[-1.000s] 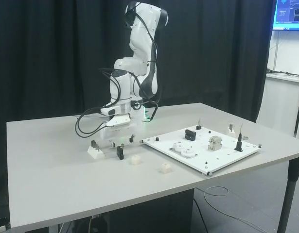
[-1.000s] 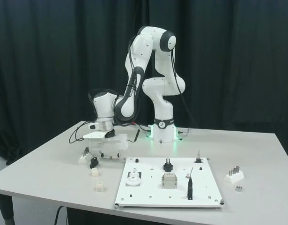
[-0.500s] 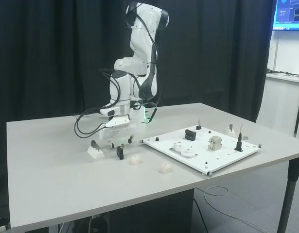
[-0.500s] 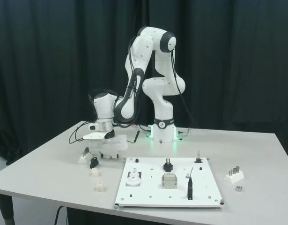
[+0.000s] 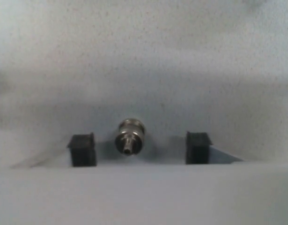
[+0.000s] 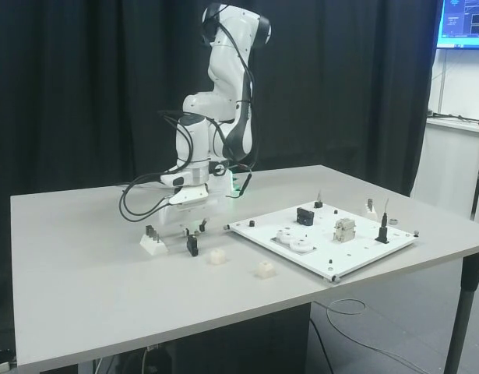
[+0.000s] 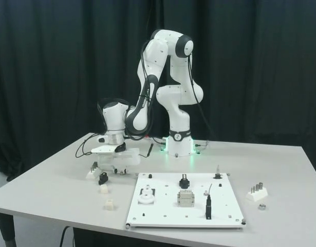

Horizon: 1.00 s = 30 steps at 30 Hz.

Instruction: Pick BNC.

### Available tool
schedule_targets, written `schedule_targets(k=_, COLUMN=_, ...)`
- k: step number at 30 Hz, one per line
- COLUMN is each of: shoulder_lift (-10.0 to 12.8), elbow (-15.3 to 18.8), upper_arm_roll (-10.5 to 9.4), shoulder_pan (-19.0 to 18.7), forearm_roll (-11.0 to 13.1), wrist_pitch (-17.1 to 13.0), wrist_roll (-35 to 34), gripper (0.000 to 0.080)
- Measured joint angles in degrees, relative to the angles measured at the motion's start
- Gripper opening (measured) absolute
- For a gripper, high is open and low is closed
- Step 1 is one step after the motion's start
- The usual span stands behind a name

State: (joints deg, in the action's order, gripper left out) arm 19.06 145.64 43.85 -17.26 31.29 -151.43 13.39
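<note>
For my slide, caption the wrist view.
Open hand straddling the BNC connector lying on the grey table.

We see black curtains [image 7: 55, 67] hanging behind the grey desk [image 6: 83, 265] across the whole room. Off to one side stands a white cabinet [image 6: 449, 156] with a lit screen [image 6: 463, 23] above it, and a cable [image 6: 356, 323] lies on the floor.

The white arm [image 7: 165, 87] stands at the 12 o'clock edge of the grey worktop [image 7: 55, 180], a green light at its base. It bends down toward 9 o'clock, where its gripper [image 7: 115, 165] hangs low over the surface. Just beside it lie a small white block with pins [image 7: 92, 172] and a black part [image 7: 102, 178]. A white board [image 7: 227, 213] of fittings lies toward 6 o'clock.
</note>
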Motion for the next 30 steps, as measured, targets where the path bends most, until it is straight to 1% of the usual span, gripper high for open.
schedule_targets(k=7, shoulder_lift=0.0, elbow=0.0, upper_arm_roll=-0.29, shoulder_pan=-0.39, forearm_roll=0.75, wrist_pitch=0.0, wrist_roll=0.0, gripper=0.0474)
schedule_targets(k=8, shoulder_lift=0.0, elbow=-0.02, upper_arm_roll=-0.32, shoulder_pan=-0.47, forearm_roll=0.79, wrist_pitch=0.0, wrist_roll=0.0, gripper=0.0148)
schedule_targets(k=13, shoulder_lift=-0.01, elbow=-0.08, upper_arm_roll=-0.39, shoulder_pan=-0.92, forearm_roll=0.93, wrist_pitch=0.0, wrist_roll=0.0, gripper=0.0148)
schedule_targets(k=14, shoulder_lift=-0.01, elbow=-0.09, upper_arm_roll=-0.39, shoulder_pan=-1.01, forearm_roll=0.93, wrist_pitch=0.0, wrist_roll=0.0, gripper=0.0118)
schedule_targets(k=22, shoulder_lift=-0.12, elbow=-0.39, upper_arm_roll=-0.28, shoulder_pan=-1.46, forearm_roll=0.93, wrist_pitch=0.0, wrist_roll=0.0, gripper=0.0118)
schedule_targets(k=30, shoulder_lift=-0.79, elbow=-0.51, upper_arm_roll=0.79, shoulder_pan=-1.98, forearm_roll=0.6, wrist_pitch=0.0, wrist_roll=0.0, gripper=0.0118)
